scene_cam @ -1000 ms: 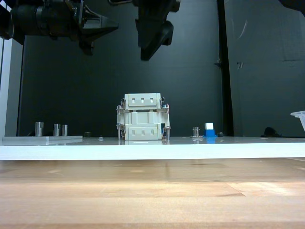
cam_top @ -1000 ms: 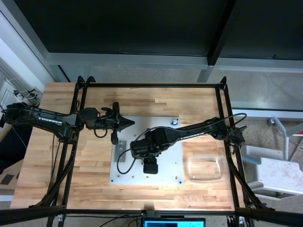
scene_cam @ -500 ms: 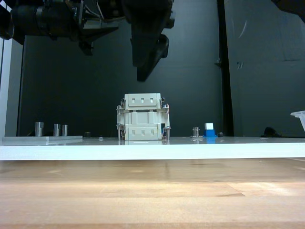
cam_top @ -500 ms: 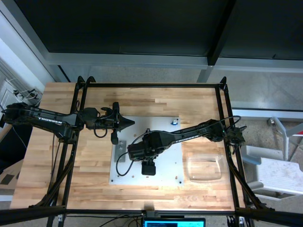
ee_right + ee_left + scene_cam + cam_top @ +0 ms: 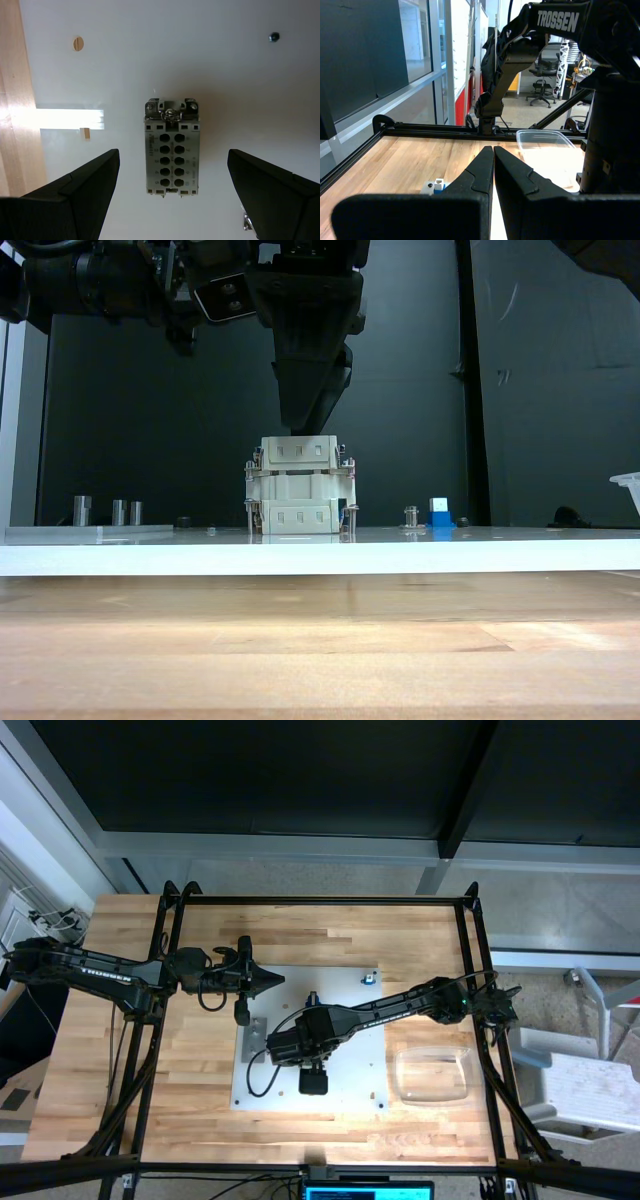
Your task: Remove the HAN10-E connector and place it in the container
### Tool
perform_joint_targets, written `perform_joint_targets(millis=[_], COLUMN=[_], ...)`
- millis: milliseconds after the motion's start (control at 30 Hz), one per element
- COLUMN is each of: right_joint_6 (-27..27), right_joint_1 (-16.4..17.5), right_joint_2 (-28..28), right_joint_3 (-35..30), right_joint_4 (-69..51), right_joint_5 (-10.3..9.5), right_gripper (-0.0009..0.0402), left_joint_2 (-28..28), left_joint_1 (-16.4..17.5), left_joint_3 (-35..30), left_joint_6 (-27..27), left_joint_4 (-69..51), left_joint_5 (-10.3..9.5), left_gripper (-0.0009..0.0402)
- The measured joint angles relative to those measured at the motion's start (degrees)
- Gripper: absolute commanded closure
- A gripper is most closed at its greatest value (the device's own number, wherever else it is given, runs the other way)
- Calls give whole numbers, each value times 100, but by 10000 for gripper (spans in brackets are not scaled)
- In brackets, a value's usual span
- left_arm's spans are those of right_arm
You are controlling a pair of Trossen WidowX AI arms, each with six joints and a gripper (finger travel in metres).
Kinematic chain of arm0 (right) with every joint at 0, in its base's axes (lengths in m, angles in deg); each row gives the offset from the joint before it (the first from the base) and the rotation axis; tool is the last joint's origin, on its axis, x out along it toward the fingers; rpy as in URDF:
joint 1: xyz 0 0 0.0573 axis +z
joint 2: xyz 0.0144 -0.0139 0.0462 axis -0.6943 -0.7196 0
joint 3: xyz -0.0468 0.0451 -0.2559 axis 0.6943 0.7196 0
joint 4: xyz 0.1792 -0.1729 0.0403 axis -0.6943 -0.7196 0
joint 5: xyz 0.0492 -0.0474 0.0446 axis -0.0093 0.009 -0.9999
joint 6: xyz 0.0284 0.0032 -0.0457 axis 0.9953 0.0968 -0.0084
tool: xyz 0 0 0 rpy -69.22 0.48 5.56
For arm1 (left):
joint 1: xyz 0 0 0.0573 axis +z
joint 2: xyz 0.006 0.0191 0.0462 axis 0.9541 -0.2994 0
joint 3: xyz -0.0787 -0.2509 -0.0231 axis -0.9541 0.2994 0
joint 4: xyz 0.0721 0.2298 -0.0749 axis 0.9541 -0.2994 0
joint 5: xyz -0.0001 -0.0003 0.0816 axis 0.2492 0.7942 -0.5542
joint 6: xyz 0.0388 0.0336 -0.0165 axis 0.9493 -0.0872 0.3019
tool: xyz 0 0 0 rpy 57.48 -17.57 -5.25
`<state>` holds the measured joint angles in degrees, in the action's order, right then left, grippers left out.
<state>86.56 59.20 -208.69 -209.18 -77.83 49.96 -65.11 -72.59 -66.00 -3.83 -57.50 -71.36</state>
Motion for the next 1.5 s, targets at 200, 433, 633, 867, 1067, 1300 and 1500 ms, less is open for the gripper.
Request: perform_joint_targets(millis=[200,433,633,867,1067,1300,1500], right_joint_6=[-59,-81,-103,-127,-157,-212,-229], right_joint_1=[9,15,15,15,15,13,13], right_joint_2=[-151,-243,-249,-254,-254,-254,-232], right_joint_3=[-4,-2,-2,-2,-2,-2,2], right_joint_4=[63,114,101,70,68,72,76], right_joint_5=[0,-2,-2,-2,-9,-24,-24], right_gripper=[89,104,145,205,276,351,385], left_joint_2=[0,-2,-2,-2,-2,-2,-2], left_joint_1=[0,0,0,0,0,0,0], left_joint_3=[2,0,0,0,0,2,2], left_joint_6=[0,0,0,0,0,0,-2], left_joint_4=[2,-4,-2,-2,-2,0,0], left_joint_5=[0,-2,0,-2,-2,-2,-2], left_gripper=[393,393,393,393,393,393,393])
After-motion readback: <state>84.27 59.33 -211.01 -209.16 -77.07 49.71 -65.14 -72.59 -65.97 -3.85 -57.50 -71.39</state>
